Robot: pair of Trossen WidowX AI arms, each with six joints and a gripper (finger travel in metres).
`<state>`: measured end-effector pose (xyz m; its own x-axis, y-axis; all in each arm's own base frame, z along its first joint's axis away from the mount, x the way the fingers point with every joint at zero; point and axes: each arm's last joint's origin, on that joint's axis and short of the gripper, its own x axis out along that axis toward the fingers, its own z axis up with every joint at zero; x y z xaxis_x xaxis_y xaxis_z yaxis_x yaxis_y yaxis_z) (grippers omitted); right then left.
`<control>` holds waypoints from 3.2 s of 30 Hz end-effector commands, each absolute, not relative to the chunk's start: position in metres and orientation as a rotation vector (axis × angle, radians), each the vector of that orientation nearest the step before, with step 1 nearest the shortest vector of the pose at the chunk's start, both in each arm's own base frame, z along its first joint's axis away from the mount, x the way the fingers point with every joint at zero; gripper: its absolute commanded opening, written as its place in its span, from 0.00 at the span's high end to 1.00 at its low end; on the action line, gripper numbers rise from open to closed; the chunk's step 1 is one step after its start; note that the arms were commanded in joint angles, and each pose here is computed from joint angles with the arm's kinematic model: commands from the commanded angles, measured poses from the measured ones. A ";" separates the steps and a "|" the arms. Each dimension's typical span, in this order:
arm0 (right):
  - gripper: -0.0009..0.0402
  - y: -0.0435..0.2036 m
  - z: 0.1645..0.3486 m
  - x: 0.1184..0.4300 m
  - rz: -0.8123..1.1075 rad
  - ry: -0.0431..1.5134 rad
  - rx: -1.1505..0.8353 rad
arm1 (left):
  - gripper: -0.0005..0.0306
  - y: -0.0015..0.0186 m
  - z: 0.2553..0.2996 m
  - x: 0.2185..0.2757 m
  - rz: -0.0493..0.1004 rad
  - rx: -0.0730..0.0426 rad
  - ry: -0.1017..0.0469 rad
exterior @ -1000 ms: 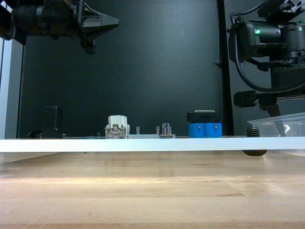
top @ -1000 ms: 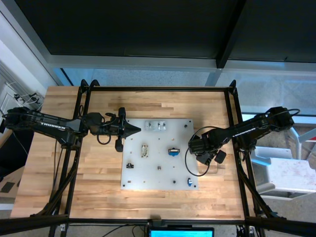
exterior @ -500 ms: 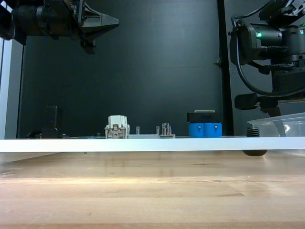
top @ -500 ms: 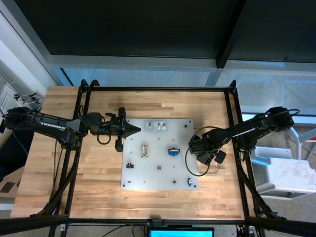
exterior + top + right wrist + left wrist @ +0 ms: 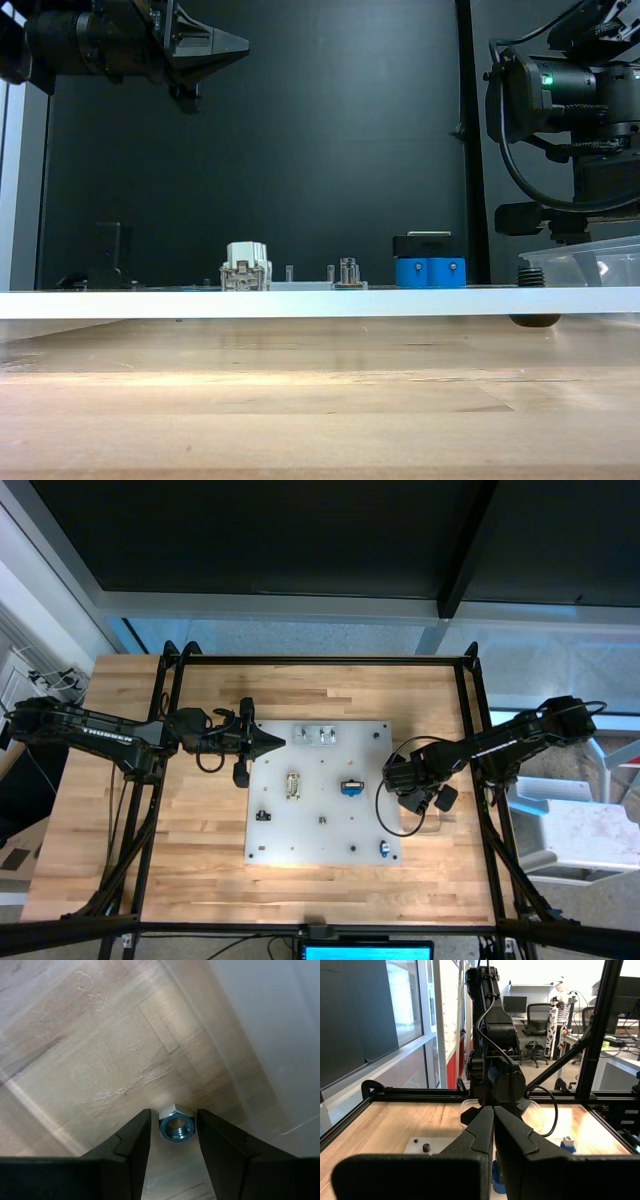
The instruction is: Pick the M12 fastener and fasten on the M12 threads
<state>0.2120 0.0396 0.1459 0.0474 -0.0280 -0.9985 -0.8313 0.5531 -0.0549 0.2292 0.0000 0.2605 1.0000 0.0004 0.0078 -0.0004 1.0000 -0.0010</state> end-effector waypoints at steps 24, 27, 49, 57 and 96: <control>0.95 0.042 0.174 0.219 0.714 1.372 -0.803 | 0.98 0.0000 0.2605 0.2292 0.000 -0.001 -0.008; 0.95 0.045 0.188 0.221 0.726 1.372 -0.812 | 0.98 0.0000 0.2605 0.2292 0.000 -0.001 -0.008; 0.95 0.108 0.245 0.284 0.932 1.268 -1.022 | 0.98 0.0000 0.2605 0.2292 0.000 -0.001 -0.008; 0.95 0.139 0.244 0.316 0.998 1.273 -1.071 | 0.98 0.0001 0.2605 0.2292 0.001 -0.001 -0.008; 0.95 0.193 0.210 0.370 1.083 1.216 -1.157 | 0.98 0.0000 0.2605 0.2292 0.000 -0.001 -0.008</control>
<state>0.3707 0.1930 0.2107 0.0610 -0.0062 -0.9981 -0.9921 0.1098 -0.0613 0.2291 0.0000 0.2604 1.0000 0.0004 0.0074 -0.0004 1.0000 -0.0006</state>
